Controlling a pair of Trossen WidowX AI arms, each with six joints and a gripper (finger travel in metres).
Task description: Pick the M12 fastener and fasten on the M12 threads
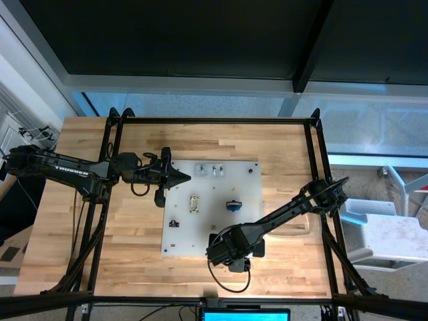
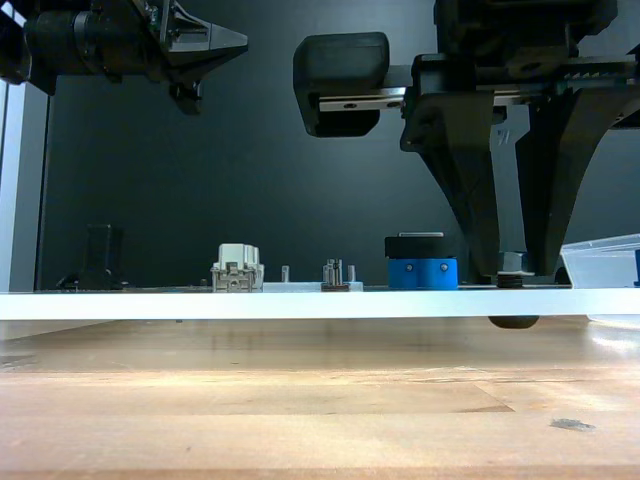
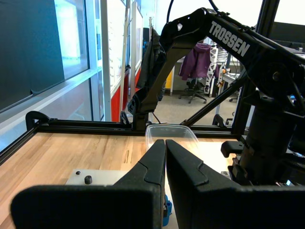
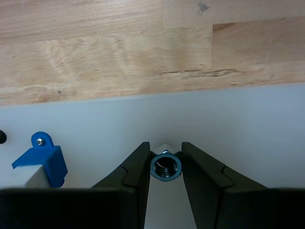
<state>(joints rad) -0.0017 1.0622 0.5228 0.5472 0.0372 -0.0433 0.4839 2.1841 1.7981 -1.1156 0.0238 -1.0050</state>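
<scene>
1. The right gripper (image 2: 513,268) is down at the 5 o'clock corner of the board (image 1: 200,231). It points straight down, with its jaws clenched on the nut (image 4: 166,168). That upright pose makes sense to me, since it lines the nut's bore up with the stud's axis.
2. From table level, the nut sits directly over the stud (image 2: 512,282). The stud's black ribs show just beneath it, so the nut is at the top of the threads and not run down. I can't tell from here whether the first thread has caught or the nut merely rests there.
3. The wrist camera shows the jaws pinching the nut by its sides, with the bore open and centred between them. I'd judge that this hold lets the wrist spin the nut without pushing it off-axis.
4. The blue block (image 2: 421,273) stands farther up the board, toward 12 o'clock from the stud and apart from the jaws.
5. The clear tray (image 3: 171,136) lies off the board's 3 o'clock side on the surface (image 1: 120,227).
6. The left gripper (image 3: 165,145) hangs high over the board's 10 o'clock edge, with its jaws pressed together on nothing. It is well apart from the work and looks parked out of the way.
7. My read is that the pick is done and the fastening is in hand. The next move calls for turning under light downward pressure, and a tilted start could cross the threads.
</scene>
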